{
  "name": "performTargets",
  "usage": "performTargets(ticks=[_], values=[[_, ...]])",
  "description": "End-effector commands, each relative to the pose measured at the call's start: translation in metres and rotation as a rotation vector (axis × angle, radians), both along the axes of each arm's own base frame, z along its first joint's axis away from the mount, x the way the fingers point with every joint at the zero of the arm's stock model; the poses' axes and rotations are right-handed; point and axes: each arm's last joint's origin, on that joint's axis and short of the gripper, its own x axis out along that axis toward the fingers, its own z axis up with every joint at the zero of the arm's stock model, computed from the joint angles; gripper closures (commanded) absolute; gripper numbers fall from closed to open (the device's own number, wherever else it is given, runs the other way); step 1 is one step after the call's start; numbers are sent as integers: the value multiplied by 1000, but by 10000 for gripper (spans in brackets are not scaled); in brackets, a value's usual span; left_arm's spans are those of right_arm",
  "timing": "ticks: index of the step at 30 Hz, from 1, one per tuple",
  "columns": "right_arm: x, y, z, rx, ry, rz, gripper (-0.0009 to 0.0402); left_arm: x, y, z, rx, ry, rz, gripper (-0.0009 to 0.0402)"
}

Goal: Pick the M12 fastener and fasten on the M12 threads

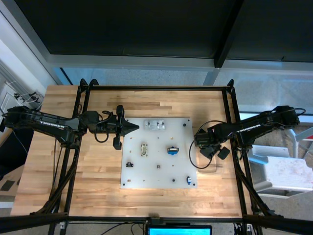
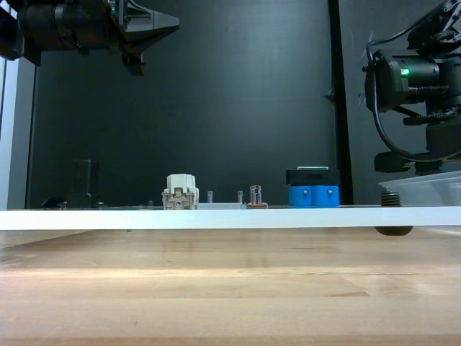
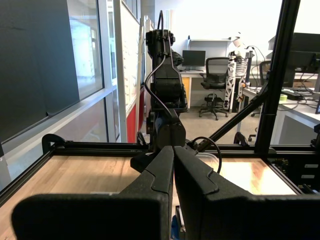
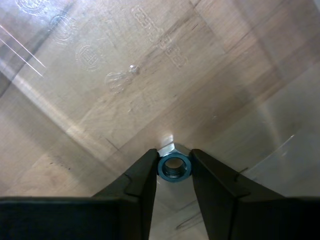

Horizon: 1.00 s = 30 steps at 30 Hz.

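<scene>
The small silver M12 nut (image 4: pixel 174 168) sits between the two fingers of my right gripper (image 4: pixel 174 155), which is shut on it over the floor of the clear tray (image 4: pixel 100 65). From above, the right gripper (image 1: pixel 208 148) hangs just past the white board's (image 1: pixel 146 169) right edge. The black ribbed stud (image 2: pixel 390 197) stands bare in front of the tray (image 2: pixel 436 186). My left gripper (image 1: pixel 133 127) is shut and empty, held high over the board's far left edge, and its fingers (image 3: pixel 195 175) press together.
On the board stand a blue connector (image 2: pixel 313 194), a beige connector block (image 2: pixel 180 193) and a silver post (image 2: pixel 256 194). A black frame (image 1: pixel 156 88) rings the wooden table.
</scene>
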Motion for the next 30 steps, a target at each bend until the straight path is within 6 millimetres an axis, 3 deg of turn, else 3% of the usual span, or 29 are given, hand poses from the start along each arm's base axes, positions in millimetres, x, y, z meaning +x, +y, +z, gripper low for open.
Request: performTargets(ticks=[1,9,22,30], values=[[0,0,0,0,-2,2,335,0,0,0,0,0,0,393],[2,0,7,-10,0,2,389,0,0,0,0,0,0,393],[17,8,74,-8,-29,114,391,0,0,0,0,0,0,393],[23,26,94,-9,-51,306,391,0,0,0,0,0,0,393]])
